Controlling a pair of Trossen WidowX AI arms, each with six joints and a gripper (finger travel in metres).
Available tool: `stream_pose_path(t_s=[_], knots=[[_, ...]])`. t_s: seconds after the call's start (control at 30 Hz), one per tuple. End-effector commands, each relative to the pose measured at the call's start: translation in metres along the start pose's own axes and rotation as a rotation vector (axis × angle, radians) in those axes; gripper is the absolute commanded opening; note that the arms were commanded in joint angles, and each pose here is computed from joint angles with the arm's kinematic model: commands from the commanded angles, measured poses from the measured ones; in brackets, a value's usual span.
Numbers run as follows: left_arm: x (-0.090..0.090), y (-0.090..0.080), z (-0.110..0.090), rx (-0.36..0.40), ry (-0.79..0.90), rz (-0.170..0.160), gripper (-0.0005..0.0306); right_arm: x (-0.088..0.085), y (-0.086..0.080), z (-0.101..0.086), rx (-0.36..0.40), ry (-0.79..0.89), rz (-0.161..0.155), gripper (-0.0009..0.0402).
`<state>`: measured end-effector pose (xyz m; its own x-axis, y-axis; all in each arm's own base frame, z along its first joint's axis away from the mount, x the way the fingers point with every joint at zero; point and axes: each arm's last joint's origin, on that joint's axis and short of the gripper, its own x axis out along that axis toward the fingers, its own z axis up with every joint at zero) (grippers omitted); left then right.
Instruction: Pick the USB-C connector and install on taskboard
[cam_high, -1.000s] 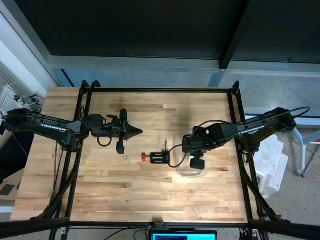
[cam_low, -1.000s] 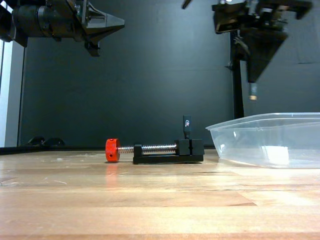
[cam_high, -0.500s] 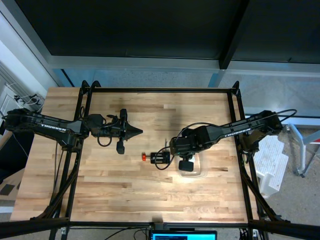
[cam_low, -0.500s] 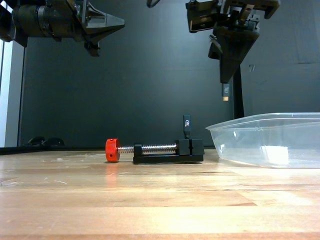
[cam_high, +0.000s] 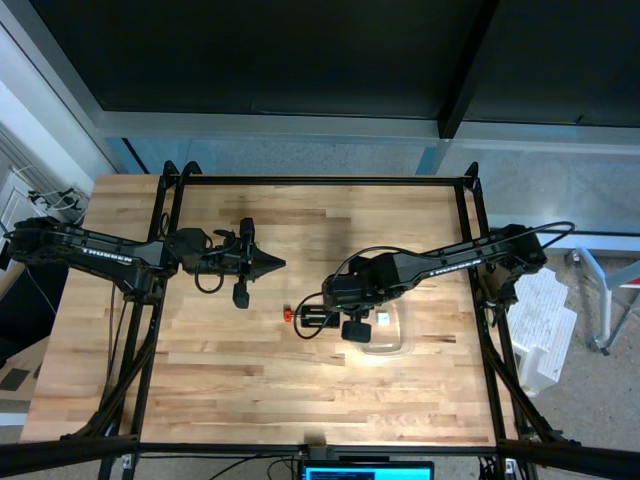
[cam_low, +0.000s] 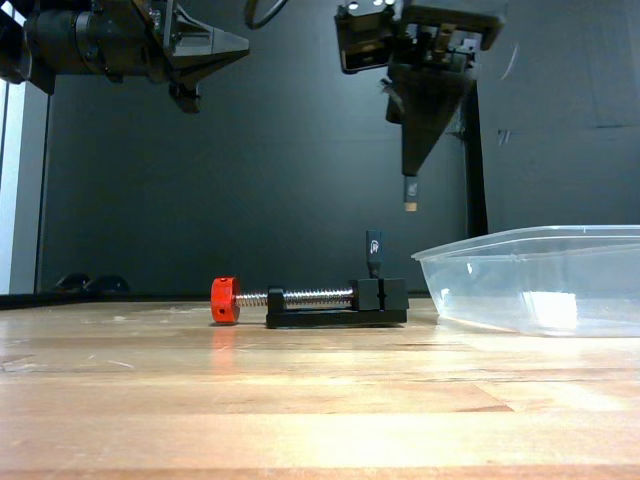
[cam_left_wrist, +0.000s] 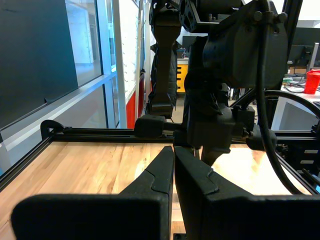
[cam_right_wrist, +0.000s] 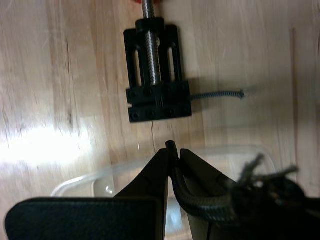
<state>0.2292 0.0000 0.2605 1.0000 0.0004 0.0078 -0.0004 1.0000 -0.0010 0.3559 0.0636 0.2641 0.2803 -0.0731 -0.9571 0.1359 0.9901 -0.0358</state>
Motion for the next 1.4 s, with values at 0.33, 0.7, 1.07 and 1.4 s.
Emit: stream_pose_path(t_s=[0.33,0.7,1.07,1.4], knots=[[0.000,0.000,0.000,0.000,0.000,0.000,0.0000,0.012,0.005,0.024,0.013,0.013,-0.005,0.0000],[0.000,0.000,0.000,0.000,0.000,0.000,0.0000,0.016,0.005,0.031,0.013,0.014,-0.016,0.0000],[0.000,0.000,0.000,0.000,0.000,0.000,0.0000,0.018,0.005,0.029,0.024,0.025,-0.019,0.0000],[0.000,0.000,0.000,0.000,0.000,0.000,0.0000,0.023,0.006,0.030,0.035,0.033,-0.022,0.0000]])
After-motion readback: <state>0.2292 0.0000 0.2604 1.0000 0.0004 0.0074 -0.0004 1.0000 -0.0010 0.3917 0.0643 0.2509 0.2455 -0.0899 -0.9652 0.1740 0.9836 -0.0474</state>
